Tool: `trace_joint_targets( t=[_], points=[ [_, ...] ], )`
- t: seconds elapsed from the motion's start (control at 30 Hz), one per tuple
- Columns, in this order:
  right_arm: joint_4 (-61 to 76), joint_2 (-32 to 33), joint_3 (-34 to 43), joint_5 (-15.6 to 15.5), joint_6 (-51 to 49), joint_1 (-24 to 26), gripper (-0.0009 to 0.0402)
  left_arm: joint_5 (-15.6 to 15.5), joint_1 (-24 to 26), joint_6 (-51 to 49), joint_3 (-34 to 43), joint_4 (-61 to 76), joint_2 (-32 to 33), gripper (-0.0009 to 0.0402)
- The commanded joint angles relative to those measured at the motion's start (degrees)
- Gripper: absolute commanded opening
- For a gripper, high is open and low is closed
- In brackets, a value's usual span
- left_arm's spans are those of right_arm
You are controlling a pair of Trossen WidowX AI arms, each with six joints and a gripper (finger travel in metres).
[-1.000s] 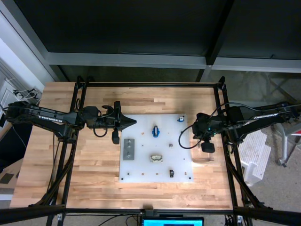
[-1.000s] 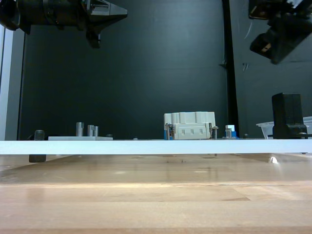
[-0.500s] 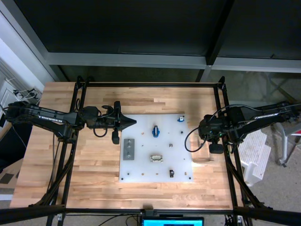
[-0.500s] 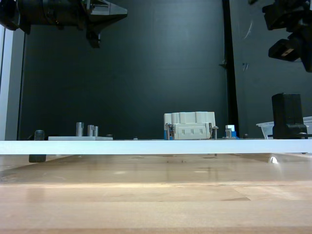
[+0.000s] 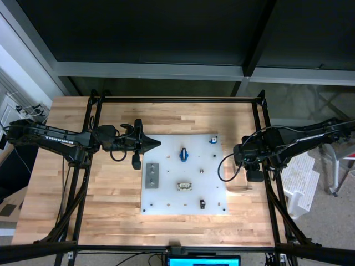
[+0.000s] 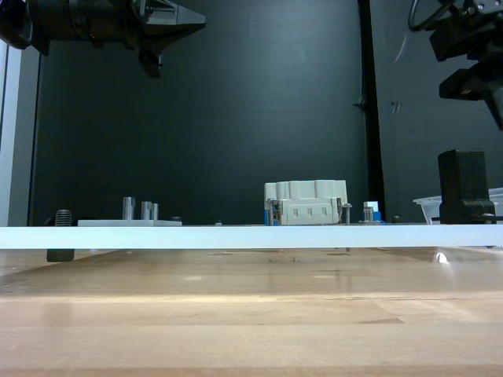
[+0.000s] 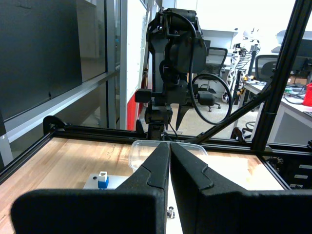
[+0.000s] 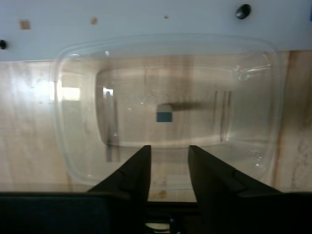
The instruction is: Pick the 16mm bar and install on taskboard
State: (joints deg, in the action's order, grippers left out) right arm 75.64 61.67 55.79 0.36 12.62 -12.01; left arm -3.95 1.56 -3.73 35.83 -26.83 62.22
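The small grey 16mm bar (image 8: 164,113) lies free inside the clear plastic tray (image 8: 131,122), on the wooden desk (image 5: 111,210) at 3 o'clock of the white taskboard (image 5: 166,194). The right hand (image 8: 168,148) hovers released directly above it. The left hand (image 7: 169,146), clenched and empty, hangs over the board's 10 o'clock corner.

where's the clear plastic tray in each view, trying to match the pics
High view: clear tray on the table at the white taskboard's right edge.
Low view: rim at far right, behind a black block.
Left wrist view: across the board from the shut left gripper at its left edge.
Right wrist view: under the open right gripper, small grey piece inside.
Shared landmark: the taskboard edge alongside it. 16mm bar: cannot tell.
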Motion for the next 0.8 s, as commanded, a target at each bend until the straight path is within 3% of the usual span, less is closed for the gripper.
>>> trace_joint_targets(
  t=[0.03,0.23,0.4,0.8],
  points=[
    [-0.1,0.9,0.0,0.5,0.0,-0.3,0.0144,0.0,0.0,0.0,0.0,0.0,0.0,0.0001],
    [-0.3,3.1,-0.2,3.2,0.2,-0.9,0.0199,0.0,0.0,0.0,0.0,0.0,0.0,0.0001],
    [-1.3,4.9,-0.3,3.2,0.0,-1.5,0.0229,0.0,0.0,0.0,0.0,0.0,0.0,0.0001],
    [-9.3,5.4,-6.6,3.1,-0.1,-2.3,0.0243,0.0,0.0,0.0,0.0,0.0,0.0,0.0001]
  ],
)
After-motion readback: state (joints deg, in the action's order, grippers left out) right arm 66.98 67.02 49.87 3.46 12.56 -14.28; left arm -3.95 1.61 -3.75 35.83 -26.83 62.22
